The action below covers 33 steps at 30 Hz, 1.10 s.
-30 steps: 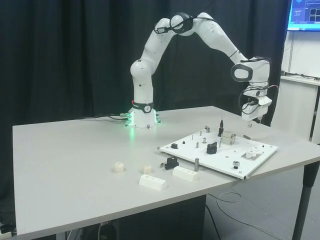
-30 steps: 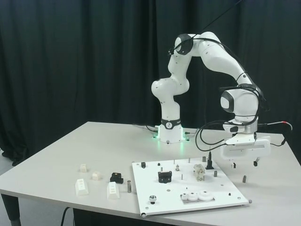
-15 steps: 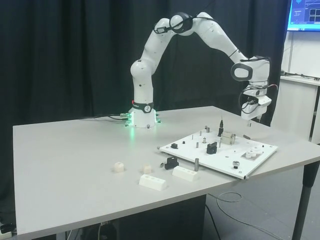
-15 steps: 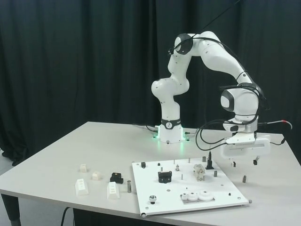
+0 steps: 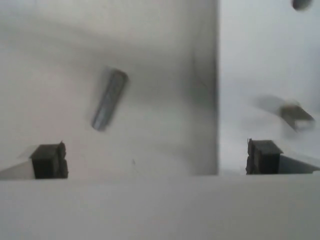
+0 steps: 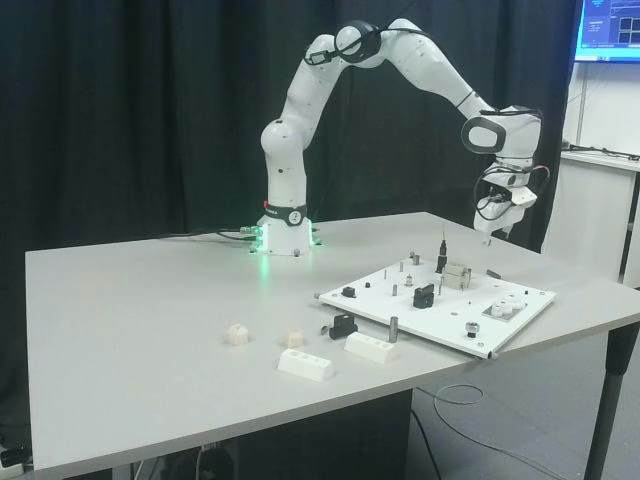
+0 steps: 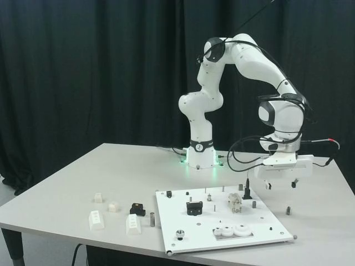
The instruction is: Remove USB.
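The white arm (image 6: 390, 60) rose from its green-lit base (image 6: 283, 238) at centre frame and arched to the right, its gripper (image 6: 497, 228) hanging above the white board (image 6: 440, 305) at lower right (studded with small black and grey parts). White blocks (image 6: 305, 363) lay on the grey table (image 6: 140, 320) left of the board.

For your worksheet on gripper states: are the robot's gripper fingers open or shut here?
Open: in the wrist view the two fingertips stand far apart with nothing between them.

1. Robotics lab.
2. White arm (image 6: 400, 60) bolted to grey table (image 6: 130, 310).
3. Black curtain (image 7: 83, 72) backdrop.
4. White assembly board (image 7: 183, 227) with test parts.
5. Monitor (image 6: 608, 30) in corner.
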Available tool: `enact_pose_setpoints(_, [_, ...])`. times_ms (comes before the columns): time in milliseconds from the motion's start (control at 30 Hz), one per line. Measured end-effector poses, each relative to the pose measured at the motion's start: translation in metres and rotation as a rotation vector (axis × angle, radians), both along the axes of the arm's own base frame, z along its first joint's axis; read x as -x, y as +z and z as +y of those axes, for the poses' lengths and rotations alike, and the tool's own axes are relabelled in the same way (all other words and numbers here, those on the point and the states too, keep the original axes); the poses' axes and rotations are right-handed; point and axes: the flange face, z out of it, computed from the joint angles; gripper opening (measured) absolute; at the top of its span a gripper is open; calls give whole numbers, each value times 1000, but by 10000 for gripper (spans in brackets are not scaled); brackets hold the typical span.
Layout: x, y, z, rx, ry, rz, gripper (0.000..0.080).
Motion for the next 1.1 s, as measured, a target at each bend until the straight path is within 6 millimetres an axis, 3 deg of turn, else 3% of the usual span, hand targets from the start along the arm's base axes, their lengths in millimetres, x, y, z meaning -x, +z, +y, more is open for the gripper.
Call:
enact_pose_setpoints(433, [10, 15, -34, 106, 17, 84, 800])
enact_pose_setpoints(1100, [36, 25, -92, 124, 39, 123, 800])
